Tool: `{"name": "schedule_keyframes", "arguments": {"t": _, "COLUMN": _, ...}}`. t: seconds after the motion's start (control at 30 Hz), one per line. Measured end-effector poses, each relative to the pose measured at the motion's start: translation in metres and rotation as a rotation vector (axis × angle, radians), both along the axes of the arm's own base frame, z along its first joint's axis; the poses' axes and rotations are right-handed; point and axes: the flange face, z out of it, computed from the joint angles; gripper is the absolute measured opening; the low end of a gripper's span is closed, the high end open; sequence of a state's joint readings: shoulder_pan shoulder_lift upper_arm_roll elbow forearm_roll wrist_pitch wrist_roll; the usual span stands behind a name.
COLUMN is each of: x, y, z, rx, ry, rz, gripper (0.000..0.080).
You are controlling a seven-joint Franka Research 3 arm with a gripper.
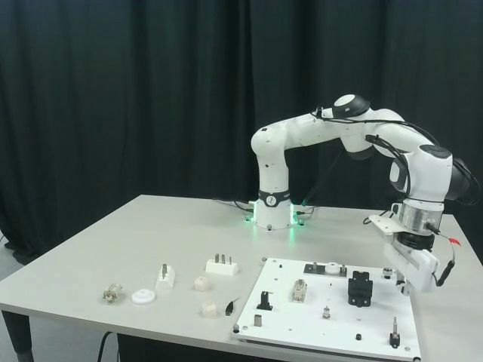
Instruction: Place small gear.
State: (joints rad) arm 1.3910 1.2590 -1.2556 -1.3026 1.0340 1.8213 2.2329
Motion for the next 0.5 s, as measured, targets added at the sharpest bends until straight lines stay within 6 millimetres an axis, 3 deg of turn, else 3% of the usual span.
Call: {"name": "schedule_keyframes", "arguments": {"t": 0.5, "x": 0.0017, "y": -0.0003, "z": 0.0047, "rx": -0.001, "ry": -0.001, "rz": 0.0, "gripper": 0.0199}}
